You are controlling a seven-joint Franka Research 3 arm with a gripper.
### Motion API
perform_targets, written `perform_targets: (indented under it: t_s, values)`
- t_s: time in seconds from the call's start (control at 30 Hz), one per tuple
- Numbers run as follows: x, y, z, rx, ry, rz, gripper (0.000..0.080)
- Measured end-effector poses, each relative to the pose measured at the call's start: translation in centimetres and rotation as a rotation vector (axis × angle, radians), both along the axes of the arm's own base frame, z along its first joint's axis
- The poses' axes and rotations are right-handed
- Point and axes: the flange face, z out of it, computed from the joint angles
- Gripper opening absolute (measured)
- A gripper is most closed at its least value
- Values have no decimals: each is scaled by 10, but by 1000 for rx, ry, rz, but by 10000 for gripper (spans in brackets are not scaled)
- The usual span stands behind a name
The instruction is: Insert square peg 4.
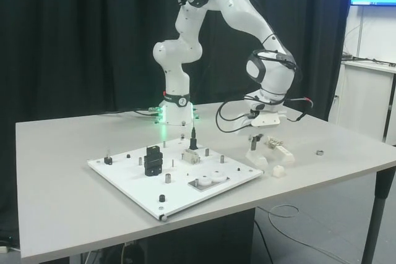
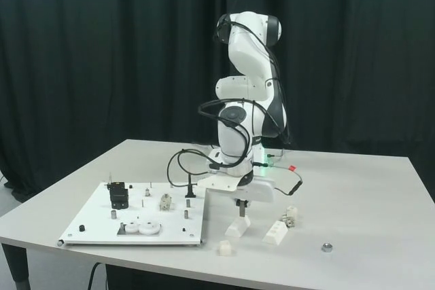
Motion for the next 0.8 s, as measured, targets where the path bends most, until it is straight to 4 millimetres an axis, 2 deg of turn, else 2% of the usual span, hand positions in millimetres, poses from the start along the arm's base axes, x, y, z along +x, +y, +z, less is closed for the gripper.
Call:
perform_targets:
  t_s: [0.33, 0.8]
  values:
    - [9, -1, 20, 4, 11, -2, 151]
    - [12, -4, 27, 12, 0, 8, 151]
